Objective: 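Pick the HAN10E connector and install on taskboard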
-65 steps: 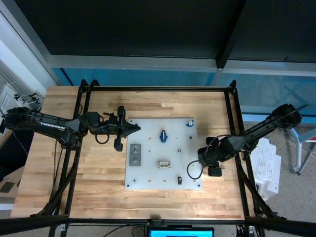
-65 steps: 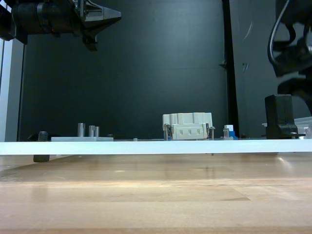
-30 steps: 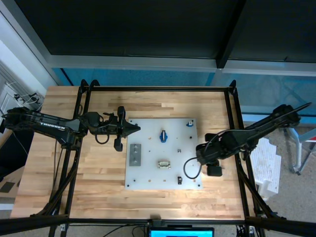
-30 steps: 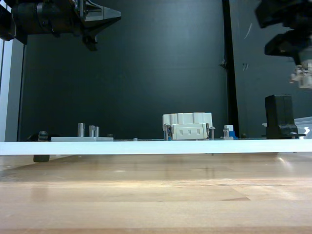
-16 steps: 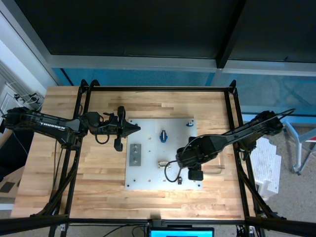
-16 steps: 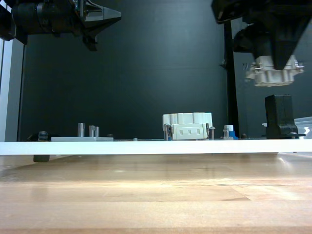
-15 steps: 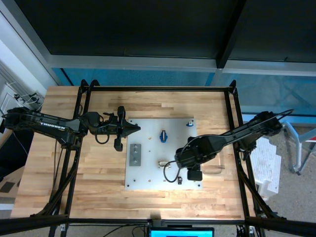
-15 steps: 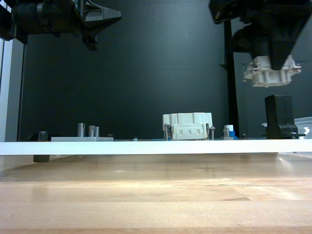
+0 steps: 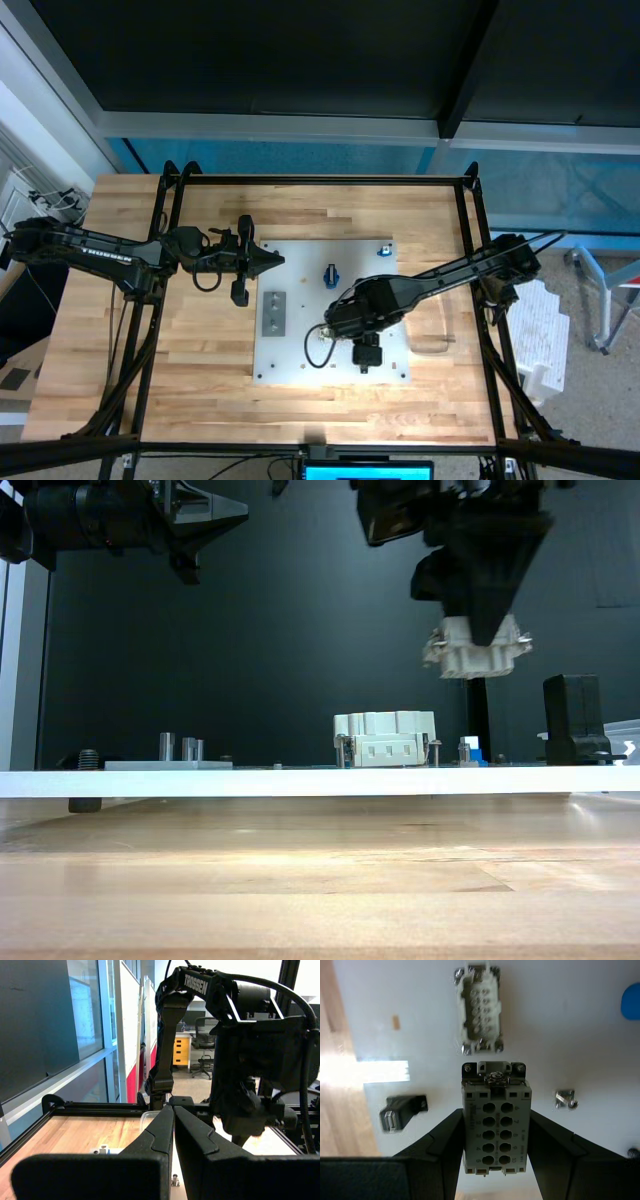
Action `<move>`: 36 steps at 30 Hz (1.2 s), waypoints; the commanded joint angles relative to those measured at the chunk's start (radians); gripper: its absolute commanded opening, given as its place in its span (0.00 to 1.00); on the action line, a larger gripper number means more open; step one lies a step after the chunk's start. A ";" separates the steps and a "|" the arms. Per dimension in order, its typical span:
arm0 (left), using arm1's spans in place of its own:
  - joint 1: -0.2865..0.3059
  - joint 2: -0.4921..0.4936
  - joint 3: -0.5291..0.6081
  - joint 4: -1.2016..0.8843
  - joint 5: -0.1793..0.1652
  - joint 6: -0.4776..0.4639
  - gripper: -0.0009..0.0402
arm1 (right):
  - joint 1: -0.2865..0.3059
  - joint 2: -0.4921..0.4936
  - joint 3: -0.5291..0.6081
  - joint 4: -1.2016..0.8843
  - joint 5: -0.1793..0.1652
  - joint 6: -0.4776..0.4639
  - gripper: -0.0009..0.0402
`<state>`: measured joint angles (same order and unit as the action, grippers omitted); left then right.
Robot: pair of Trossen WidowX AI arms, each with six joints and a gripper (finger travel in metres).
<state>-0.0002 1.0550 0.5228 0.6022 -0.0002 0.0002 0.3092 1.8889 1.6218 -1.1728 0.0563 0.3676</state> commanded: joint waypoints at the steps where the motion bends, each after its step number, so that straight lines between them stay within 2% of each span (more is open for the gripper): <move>1: 0.000 0.000 0.000 0.000 0.000 0.000 0.02 | -0.006 0.036 0.048 -0.015 0.003 -0.023 0.20; 17: 0.000 0.000 0.000 0.000 0.000 0.000 0.02 | -0.028 0.183 0.214 -0.039 0.000 -0.090 0.20; 36: 0.000 0.000 0.000 0.001 0.000 0.000 0.02 | -0.029 0.184 0.214 -0.005 0.004 -0.093 0.20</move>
<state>-0.0002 1.0550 0.5224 0.6025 -0.0002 -0.0002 0.2802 2.0727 1.8374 -1.1812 0.0593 0.2741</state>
